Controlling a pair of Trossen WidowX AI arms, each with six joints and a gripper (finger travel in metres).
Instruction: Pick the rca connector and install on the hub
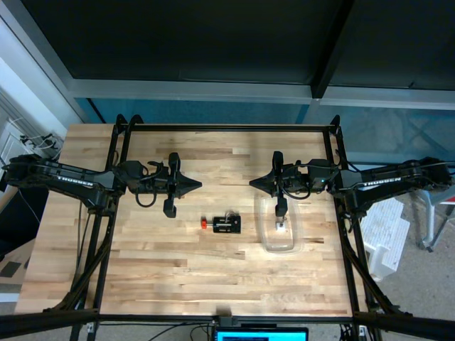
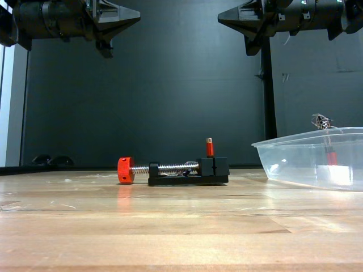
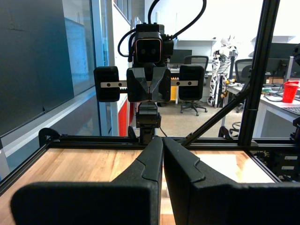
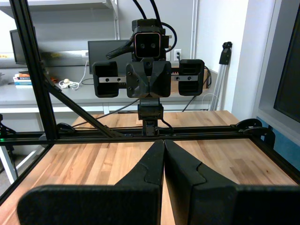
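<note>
Evidently my left pincer and right pincer hang closed and empty, high either side of the hub, as the connector waits in the tray beside it.

hub mid-table | tray right | left gripper back-left | right gripper behind tray

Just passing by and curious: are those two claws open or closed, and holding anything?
Left gripper: closed, empty, raised over the left side of the table.
Right gripper: closed, empty, raised over the right side, facing the left one.
</note>
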